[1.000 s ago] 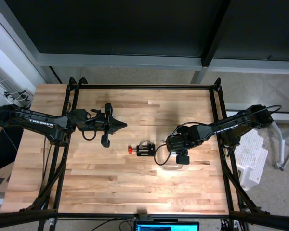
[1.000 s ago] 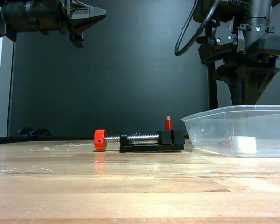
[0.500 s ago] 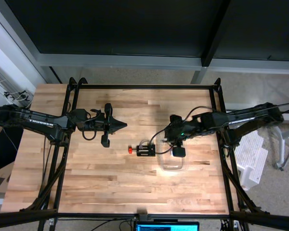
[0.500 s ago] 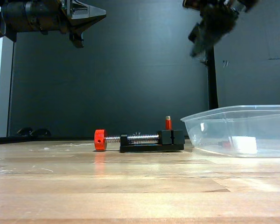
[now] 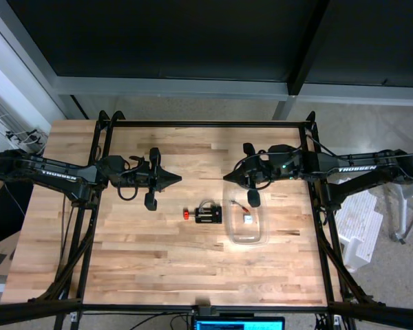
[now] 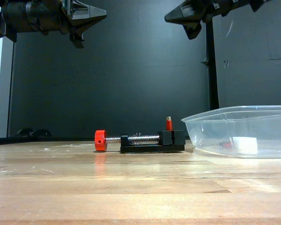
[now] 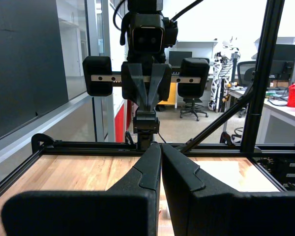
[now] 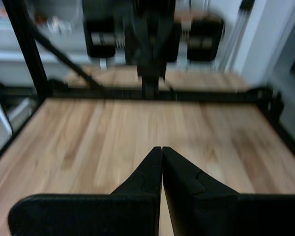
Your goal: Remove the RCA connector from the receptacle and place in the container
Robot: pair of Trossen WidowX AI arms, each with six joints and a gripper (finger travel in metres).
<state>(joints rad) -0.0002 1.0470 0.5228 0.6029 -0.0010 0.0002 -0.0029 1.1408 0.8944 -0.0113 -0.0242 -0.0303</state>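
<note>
The RCA connector [image 5: 238, 204], a thin red and dark plug, lies inside the clear container [image 5: 248, 241], and its red body [image 6: 226, 145] shows through the container wall [image 6: 201, 133]. The black receptacle [image 5: 208, 214] sits just left of the container with its red-orange knob [image 6: 100, 140] pointing left; a short red stub [image 6: 168, 123] stands up from it. My right gripper [image 5: 228, 177] is shut and empty, held high and level beyond the container's far end. My left gripper [image 5: 173, 179] hangs shut and empty, high over the left half of the table.
A small white-grey square piece [image 5: 249, 218] also lies in the container. A black metal frame [image 5: 206, 124] runs around the wooden table. In the left wrist view the right arm [image 7: 146, 73] faces my left gripper [image 7: 161, 145] head on.
The right arm has risen from above the container and swung away to the far side, turning level with its fingers pointing left. The left arm has not moved.
</note>
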